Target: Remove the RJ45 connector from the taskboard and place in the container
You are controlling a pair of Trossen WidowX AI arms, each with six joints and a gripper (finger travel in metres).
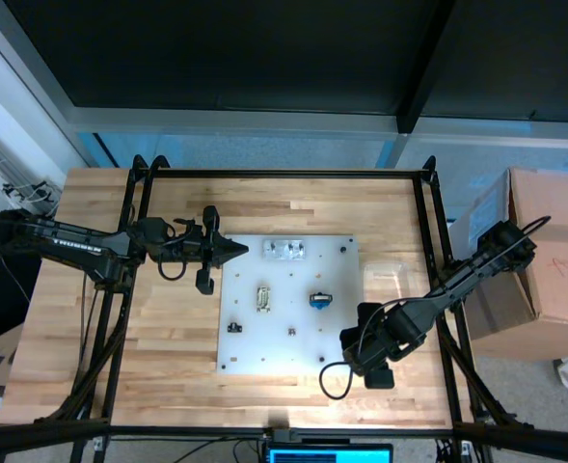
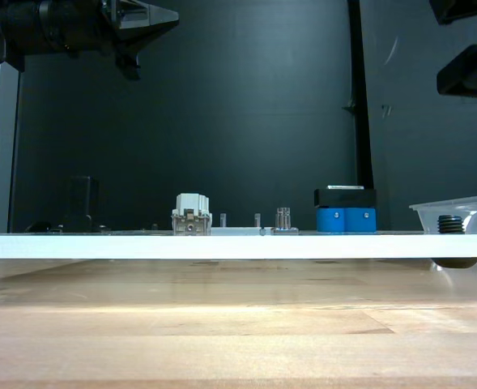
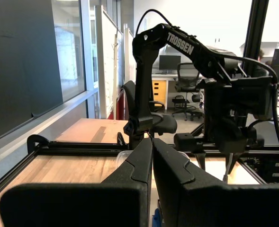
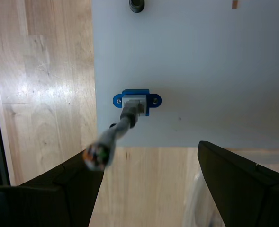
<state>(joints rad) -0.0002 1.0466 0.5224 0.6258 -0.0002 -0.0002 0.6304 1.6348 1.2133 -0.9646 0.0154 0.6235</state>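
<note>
The RJ45 connector [image 4: 132, 107] sits fully in its blue seat [image 1: 319, 300] on the white taskboard [image 1: 293, 333], its short cable stub [image 4: 103, 150] sticking up. My right gripper [image 4: 141, 153] hovers above it, open, fingers well apart and apart from the plug; in the high view the right gripper [image 1: 358, 352] is over the board's near right corner. My left gripper [image 1: 233, 250] hangs high over the board's far left edge, shut with nothing between its fingers [image 3: 141, 158]. The clear container [image 1: 392, 275] stands right of the board, beside the blue seat [image 2: 346, 219].
A grey connector block [image 2: 191, 217] and small metal fittings [image 2: 283, 220] stand on the board. The container [image 2: 465, 212] holds a black threaded part [image 2: 450, 224]. A black frame [image 1: 428, 222] rings the table; a cardboard box [image 1: 544, 260] lies beyond its right edge.
</note>
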